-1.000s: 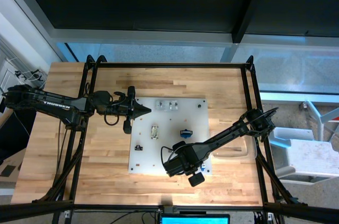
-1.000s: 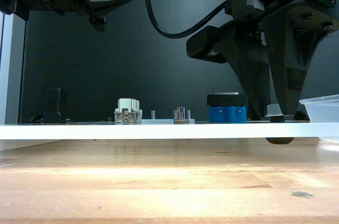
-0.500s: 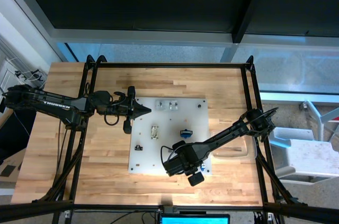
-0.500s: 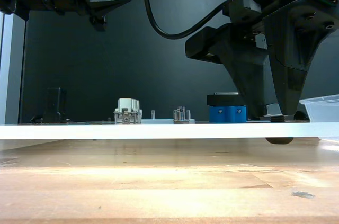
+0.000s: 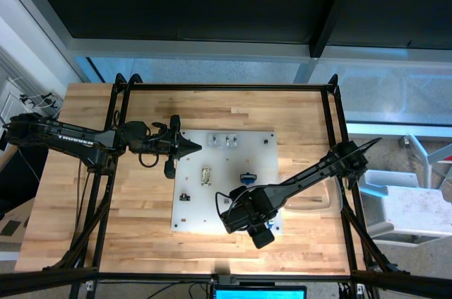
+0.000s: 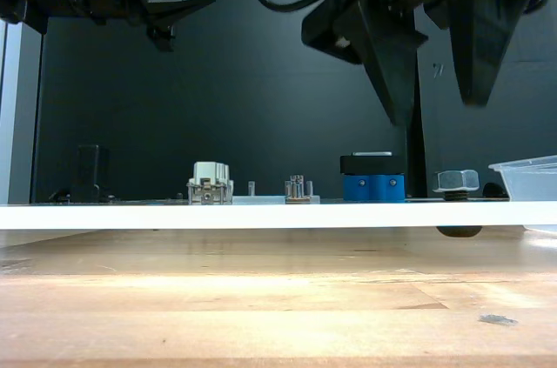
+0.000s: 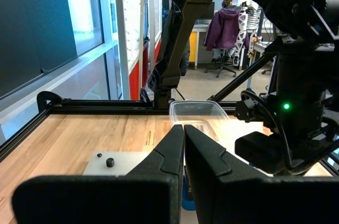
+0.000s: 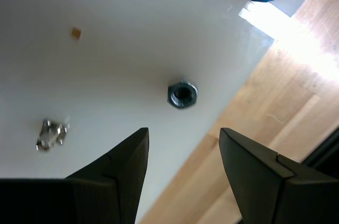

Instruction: Pick the M12 fastener and fasten on the M12 threads

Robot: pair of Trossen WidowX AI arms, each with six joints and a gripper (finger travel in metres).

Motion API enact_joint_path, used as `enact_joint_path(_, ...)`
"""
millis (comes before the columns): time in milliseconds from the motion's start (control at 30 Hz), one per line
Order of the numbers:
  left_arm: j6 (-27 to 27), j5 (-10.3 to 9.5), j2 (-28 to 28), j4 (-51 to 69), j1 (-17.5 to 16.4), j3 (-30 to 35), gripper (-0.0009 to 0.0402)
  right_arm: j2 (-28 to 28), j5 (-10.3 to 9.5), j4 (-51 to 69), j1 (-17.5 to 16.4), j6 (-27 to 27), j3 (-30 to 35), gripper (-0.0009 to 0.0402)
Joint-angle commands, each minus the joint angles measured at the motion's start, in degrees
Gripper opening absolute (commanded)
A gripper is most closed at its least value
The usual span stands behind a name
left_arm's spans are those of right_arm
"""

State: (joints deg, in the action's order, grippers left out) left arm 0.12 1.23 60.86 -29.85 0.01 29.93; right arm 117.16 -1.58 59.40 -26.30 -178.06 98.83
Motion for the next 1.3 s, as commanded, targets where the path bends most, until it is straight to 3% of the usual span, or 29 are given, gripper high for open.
enact_joint_path(33, -0.02, 0.02, 0.0, 0.0, -0.02, 0.02, 0.0, -1.6, -0.11, -0.04, -0.09, 6.88, 0.0, 0.0185)
enact_joint_path(233, -0.02, 0.02, 0.0, 0.0, -0.02, 0.02, 0.0, -2.67, 0.31, 1.42, -0.09, 31.93, 0.0, 0.0185)
enact_joint_path(433, -0.02, 0.02, 0.0, 0.0, 0.0, 0.02, 0.0, -2.67, 0.61, 0.5, -0.07, 62.03, 0.0, 0.0184)
enact_joint_path(533, -0.02, 0.02, 0.0, 0.0, 0.0, 0.02, 0.0, -2.67, 0.22, -0.39, -0.09, 69.85, 0.0, 0.0186)
enact_joint_path(667, -0.02, 0.02, 0.0, 0.0, -0.02, 0.02, 0.0, -2.67, 0.07, -1.6, -0.48, 76.5, 0.0, 0.0185)
enact_joint_path(900, -0.02, 0.02, 0.0, 0.0, -0.02, 0.02, 0.0, -2.67, 0.15, 2.58, -0.48, 103.41, -0.02, 0.0185)
enact_joint_path(1033, -0.02, 0.02, 0.0, -0.02, -0.02, 0.02, 0.0, -2.34, 3.13, 3.32, -0.5, 114.73, -0.02, 0.0185)
enact_joint_path(1300, -0.02, 0.02, 0.0, 0.0, 0.0, 0.02, 0.0, -2.36, 3.74, 0.37, -0.57, 125.59, -0.02, 0.0185)
